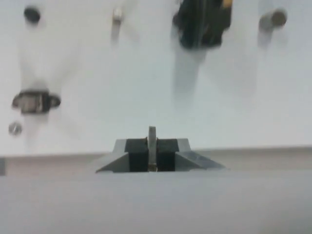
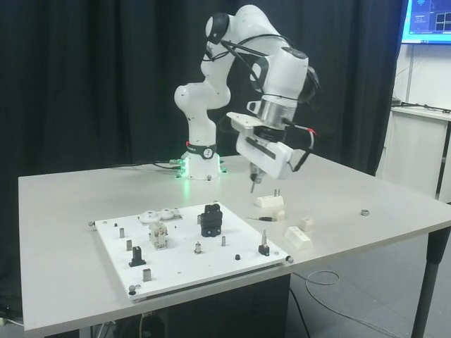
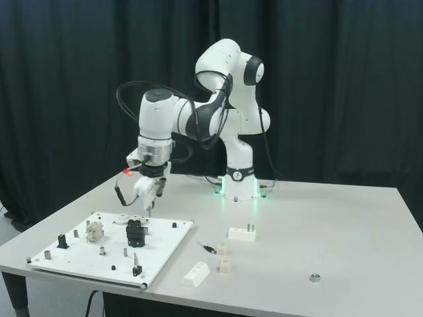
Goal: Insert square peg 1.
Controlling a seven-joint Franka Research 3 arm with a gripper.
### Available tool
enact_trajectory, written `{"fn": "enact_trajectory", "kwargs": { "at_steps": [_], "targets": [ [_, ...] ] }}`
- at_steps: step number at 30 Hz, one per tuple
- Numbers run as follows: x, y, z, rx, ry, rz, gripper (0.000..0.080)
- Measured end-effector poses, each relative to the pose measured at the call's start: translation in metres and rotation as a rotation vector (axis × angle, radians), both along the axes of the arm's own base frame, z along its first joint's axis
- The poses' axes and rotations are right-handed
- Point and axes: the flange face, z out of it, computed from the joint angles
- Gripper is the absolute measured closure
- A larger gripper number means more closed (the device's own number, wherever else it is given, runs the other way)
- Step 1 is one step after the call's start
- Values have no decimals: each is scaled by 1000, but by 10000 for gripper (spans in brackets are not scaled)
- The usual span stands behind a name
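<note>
One thin grey peg (image 1: 152, 146) sits pinched between the black pads of my gripper (image 1: 152, 155), jaws narrow on it, held upright so it can drop straight into a socket. W/ the arm hanging mid-frame in the first room view, the peg (image 2: 252, 184) tip points down over bare table (image 2: 63, 211), near the white holder block (image 2: 270, 203). White board (image 2: 184, 262), lower left of that frame, is well apart, so I reckon transit isn't done yet.

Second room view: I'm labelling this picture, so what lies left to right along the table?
White board with its black block, then the white strip, the white holder with two pins, and the small ring.
</note>
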Motion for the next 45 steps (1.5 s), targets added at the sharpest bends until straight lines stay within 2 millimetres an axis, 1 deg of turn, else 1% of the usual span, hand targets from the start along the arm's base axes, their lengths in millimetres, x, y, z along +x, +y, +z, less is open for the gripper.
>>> {"fn": "enact_trajectory", "kwargs": {
  "at_steps": [11,28,36,45],
  "targets": [
    [-21,-56,6,9,-1,53,771],
    [-60,-124,-6,10,-61,46,771],
    [-75,-147,-14,5,-82,51,771],
    [-85,-157,-27,15,-95,65,771]
  ]
}}
